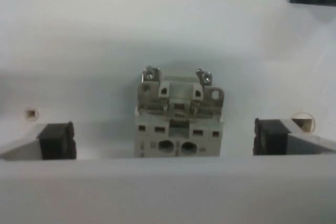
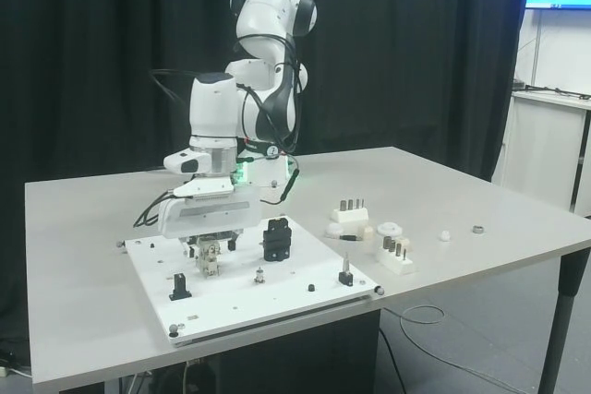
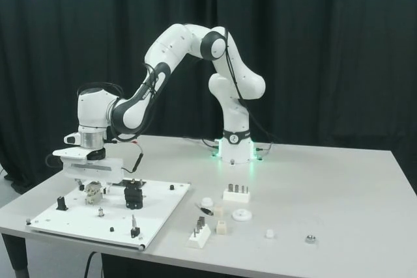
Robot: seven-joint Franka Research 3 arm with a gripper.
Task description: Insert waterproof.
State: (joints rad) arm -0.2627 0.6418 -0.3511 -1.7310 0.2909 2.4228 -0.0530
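The gripper (image 1: 164, 139) hangs over the flat white board (image 2: 277, 306), its 2 blocky black fingertips (image 1: 56, 141) spread wide and holding nothing; between them, touching neither, the waterproof connector (image 1: 178, 115) stands on the board, a boxy white plastic body with 2 round sockets, metal clips and 2 screws on top; a black block (image 2: 277, 239) sits just beside it.

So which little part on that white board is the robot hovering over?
Find the white board at the table's near corner, then look straight under the gripper. A small pale connector block stands there, between the open fingers, with two metal screws on top; the block beside it is black.
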